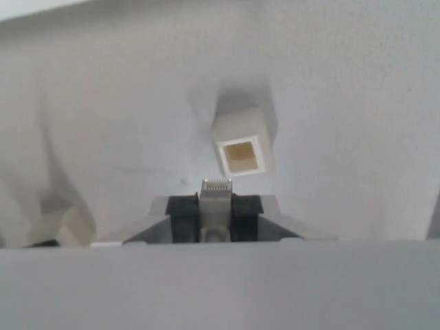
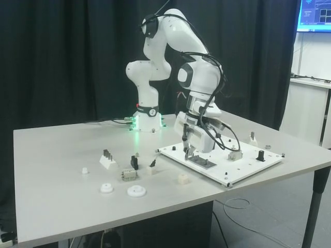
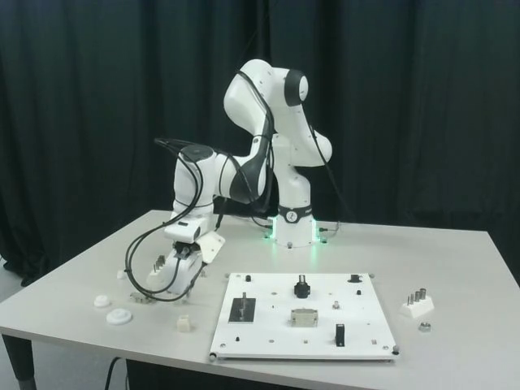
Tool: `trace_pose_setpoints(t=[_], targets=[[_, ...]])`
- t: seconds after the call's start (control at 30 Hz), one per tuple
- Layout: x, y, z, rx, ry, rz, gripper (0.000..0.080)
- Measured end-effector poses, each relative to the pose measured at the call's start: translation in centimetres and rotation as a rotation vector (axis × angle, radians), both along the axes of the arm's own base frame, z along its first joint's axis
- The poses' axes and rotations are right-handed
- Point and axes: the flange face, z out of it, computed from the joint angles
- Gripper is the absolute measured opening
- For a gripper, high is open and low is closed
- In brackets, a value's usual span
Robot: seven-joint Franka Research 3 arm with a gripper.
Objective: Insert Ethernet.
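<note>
Ethernet plug (image 1: 216,189) is pinched in the end effector (image 1: 214,206), squeezed between the two black pads (image 1: 182,213) with the contact end poking out in front. So the pickup part is done, as far as I can judge.

What's left is the actual insertion. The white socket block (image 1: 240,148) sits on the grey worktop (image 2: 62,150) with its square opening facing up, and the wrist cam shows the plug tip near that opening but not in it. The two are clearly apart, and the block looks a bit rotated relative to the plug, so I'd guess some lining up is needed before pushing down.

From the room cams, the block (image 3: 184,323) is close to the worktop edge farthest from the arm's base, just off the side of the white board (image 3: 366,341) rather than on it. The end effector (image 3: 183,272) hangs above the worktop near the block, not touching it. A few other small white parts lie nearby along that same edge, but they don't look like they're in the way.

Overall I'd call it about halfway: plug in hand, socket in sight, nothing seated.
</note>
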Motion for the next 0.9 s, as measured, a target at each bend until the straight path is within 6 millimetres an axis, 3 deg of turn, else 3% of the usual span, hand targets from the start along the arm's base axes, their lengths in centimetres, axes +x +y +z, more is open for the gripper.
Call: trace_pose_setpoints(t=[0.43,0.9], targets=[[-1.3,3.4,2.2,0.020,0.072,-0.112,0.0094],[-4.6,9.3,3.7,0.065,0.148,-0.196,0.0094]])
